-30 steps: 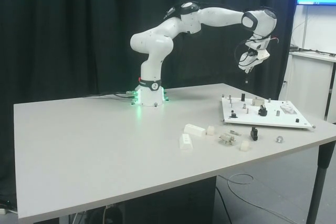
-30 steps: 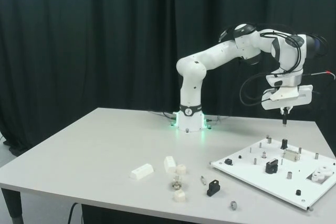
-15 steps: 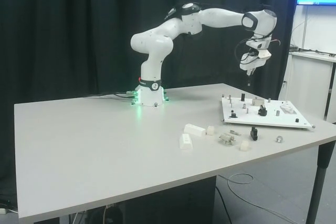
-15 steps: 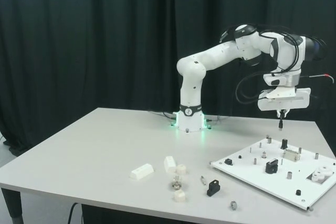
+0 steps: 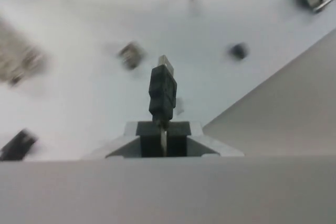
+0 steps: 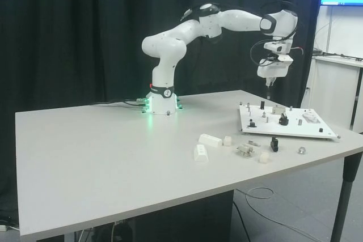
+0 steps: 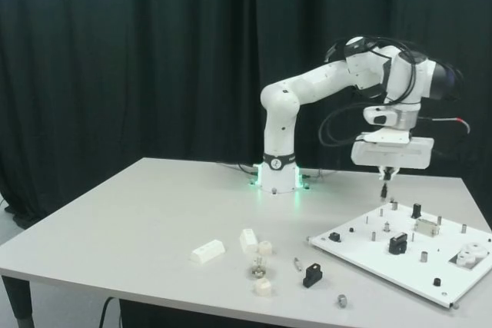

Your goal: Place USB.

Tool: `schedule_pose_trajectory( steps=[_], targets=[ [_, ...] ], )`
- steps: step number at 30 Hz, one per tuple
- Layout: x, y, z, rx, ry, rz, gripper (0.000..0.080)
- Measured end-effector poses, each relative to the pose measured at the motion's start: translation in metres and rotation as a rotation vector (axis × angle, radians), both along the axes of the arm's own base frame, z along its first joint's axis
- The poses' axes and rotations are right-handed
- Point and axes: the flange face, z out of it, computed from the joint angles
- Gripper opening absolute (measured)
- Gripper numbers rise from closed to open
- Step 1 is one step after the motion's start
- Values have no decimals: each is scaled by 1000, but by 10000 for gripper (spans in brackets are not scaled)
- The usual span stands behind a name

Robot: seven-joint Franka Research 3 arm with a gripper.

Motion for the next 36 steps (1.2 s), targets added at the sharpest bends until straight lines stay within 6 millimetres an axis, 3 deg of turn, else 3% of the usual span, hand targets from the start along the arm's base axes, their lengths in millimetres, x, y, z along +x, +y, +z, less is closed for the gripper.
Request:
schedule_pose_trajectory(
  steps=[22, 36],
  targets=[
    [86, -131, -21, -46, -112, 8, 19],
    [128, -214, -33, -88, -156, -19, 19]
  ],
)
